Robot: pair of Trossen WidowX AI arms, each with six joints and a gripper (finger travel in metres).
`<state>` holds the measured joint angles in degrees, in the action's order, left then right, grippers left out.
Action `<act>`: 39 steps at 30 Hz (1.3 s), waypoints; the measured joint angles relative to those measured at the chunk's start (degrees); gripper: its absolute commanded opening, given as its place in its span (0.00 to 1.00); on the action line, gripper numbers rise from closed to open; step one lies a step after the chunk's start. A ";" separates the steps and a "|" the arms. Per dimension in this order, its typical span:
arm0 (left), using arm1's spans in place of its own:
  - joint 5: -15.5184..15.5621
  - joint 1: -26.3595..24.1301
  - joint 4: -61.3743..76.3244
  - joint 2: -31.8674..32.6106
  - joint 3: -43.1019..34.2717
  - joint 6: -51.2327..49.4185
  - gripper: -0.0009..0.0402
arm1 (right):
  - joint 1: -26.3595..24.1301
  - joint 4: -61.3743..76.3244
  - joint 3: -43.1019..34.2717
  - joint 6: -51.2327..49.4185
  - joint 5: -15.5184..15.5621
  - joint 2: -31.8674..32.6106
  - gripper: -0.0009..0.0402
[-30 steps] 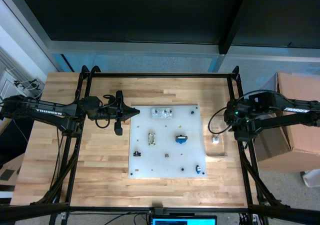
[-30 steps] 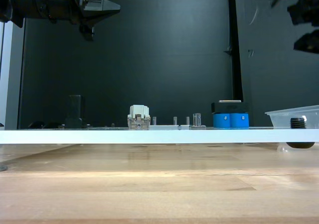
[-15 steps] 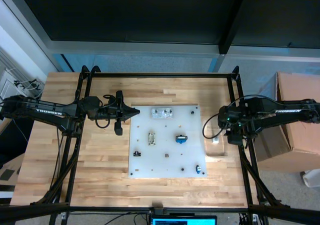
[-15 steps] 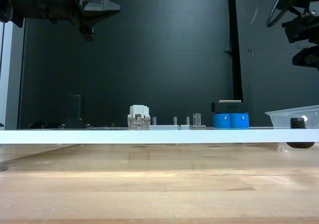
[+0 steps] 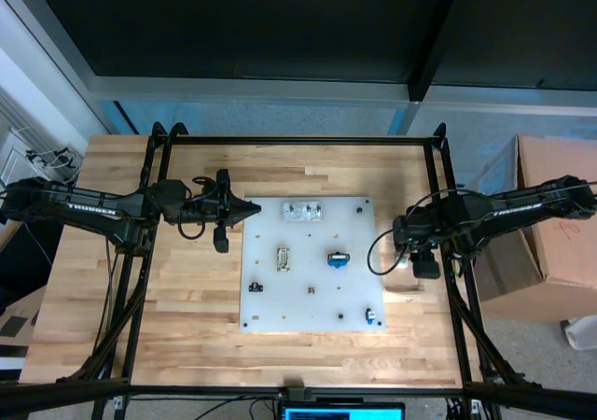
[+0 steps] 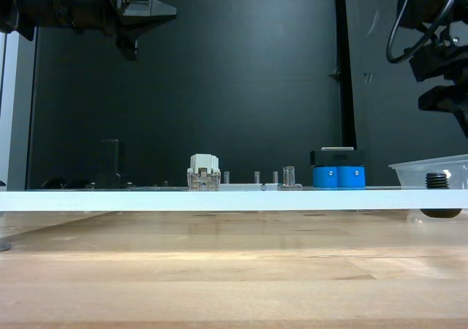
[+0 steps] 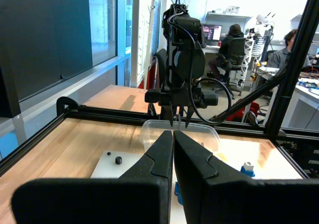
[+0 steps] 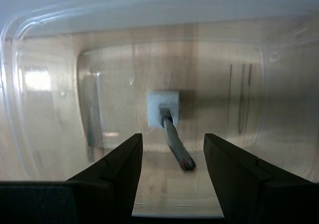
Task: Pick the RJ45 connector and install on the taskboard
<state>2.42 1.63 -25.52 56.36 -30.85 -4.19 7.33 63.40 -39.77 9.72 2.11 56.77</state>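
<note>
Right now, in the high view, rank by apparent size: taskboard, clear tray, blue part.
1. taskboard
2. clear tray (RJ45 connector loose inside, open right pincer above)
3. blue part
Shut left pincer hovers at taskboard's left edge.

"TROSSEN" in white letters runs along the left arm, high view. The right arm has similar white lettering, unreadable.

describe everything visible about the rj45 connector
The RJ45 connector is a pale blocky plug with a short grey cable stub, dark at its end. It lies free on the floor of the clear tray, off the taskboard. The right end effector hangs above it, open, not touching; the left end effector, shut, hovers by the taskboard's left edge.
</note>
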 measured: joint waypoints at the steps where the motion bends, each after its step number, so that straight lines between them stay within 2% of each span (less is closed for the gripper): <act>1: 0.00 0.00 -0.04 0.00 -0.02 0.00 0.02 | 0.11 -0.83 0.17 0.00 0.04 0.59 0.43; 9: 0.02 0.00 -0.07 0.00 0.00 0.00 0.02 | 0.35 -2.16 0.98 -0.15 0.48 5.84 0.43; 20: 0.00 0.00 -0.02 0.00 0.00 0.00 0.02 | 0.81 -2.60 1.01 -0.37 0.52 9.29 0.43; 39: 0.02 0.00 -0.04 0.00 0.00 0.00 0.02 | 1.09 -4.17 1.03 0.63 0.52 9.77 0.42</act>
<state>2.44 1.63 -25.56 56.36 -30.85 -4.19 8.43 59.22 -38.74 10.35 2.63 66.54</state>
